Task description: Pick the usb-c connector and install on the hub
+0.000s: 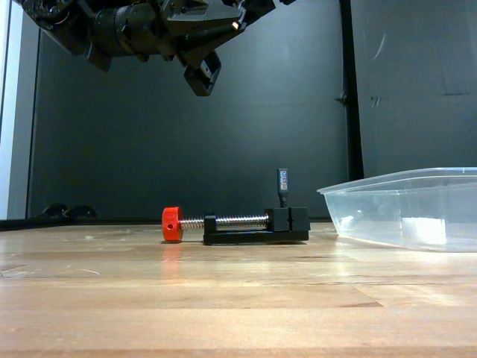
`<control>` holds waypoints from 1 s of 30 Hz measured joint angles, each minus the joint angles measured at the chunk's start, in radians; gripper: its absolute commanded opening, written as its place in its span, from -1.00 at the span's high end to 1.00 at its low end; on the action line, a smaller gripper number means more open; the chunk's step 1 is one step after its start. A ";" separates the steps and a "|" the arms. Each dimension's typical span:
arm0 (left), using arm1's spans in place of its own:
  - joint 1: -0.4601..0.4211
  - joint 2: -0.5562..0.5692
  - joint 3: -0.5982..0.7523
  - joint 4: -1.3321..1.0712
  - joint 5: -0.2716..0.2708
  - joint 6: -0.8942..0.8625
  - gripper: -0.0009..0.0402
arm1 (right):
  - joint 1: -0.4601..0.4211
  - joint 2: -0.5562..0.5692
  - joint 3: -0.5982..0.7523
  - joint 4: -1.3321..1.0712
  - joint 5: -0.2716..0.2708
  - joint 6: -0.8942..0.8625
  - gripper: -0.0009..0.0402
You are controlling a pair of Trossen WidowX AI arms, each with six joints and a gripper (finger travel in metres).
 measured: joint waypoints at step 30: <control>0.007 0.000 -0.003 -0.001 -0.038 0.001 0.19 | 0.001 -0.021 -0.001 -0.039 0.064 0.079 0.96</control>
